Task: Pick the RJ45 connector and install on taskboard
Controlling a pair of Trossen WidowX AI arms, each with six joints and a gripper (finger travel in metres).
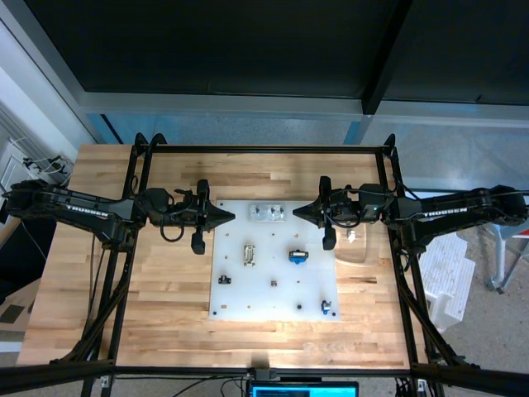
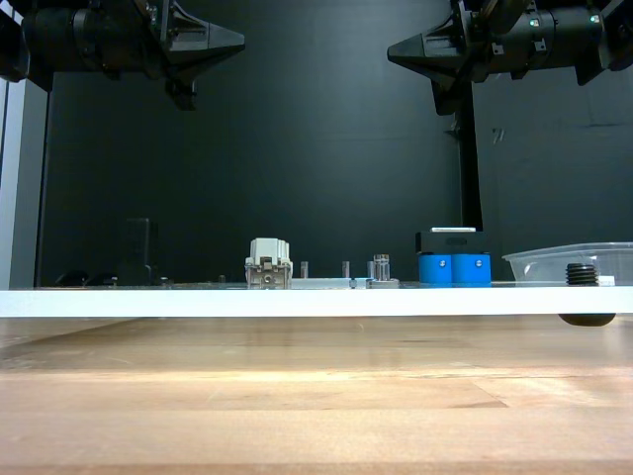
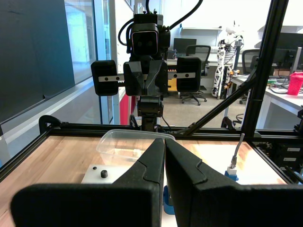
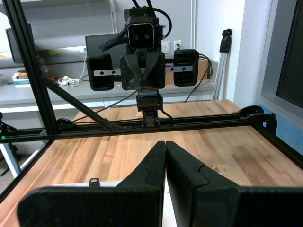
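Both arms hang high above the white board (image 1: pixel 256 302), well apart from everything on it. The left gripper (image 3: pixel 164 158) has its fingers pressed together on nothing, and so has the right gripper (image 4: pixel 165 158). In the left wrist view the connector (image 3: pixel 232 168) stands in the blue jack (image 3: pixel 231 176), its grey cable (image 3: pixel 239 147) rising free; the clear tray (image 3: pixel 109 144) holds only the white block (image 3: pixel 135 152). The risk, as I judge it, is a half-latched plug that the leaning cable could lever out, or a low-passing arm could snag
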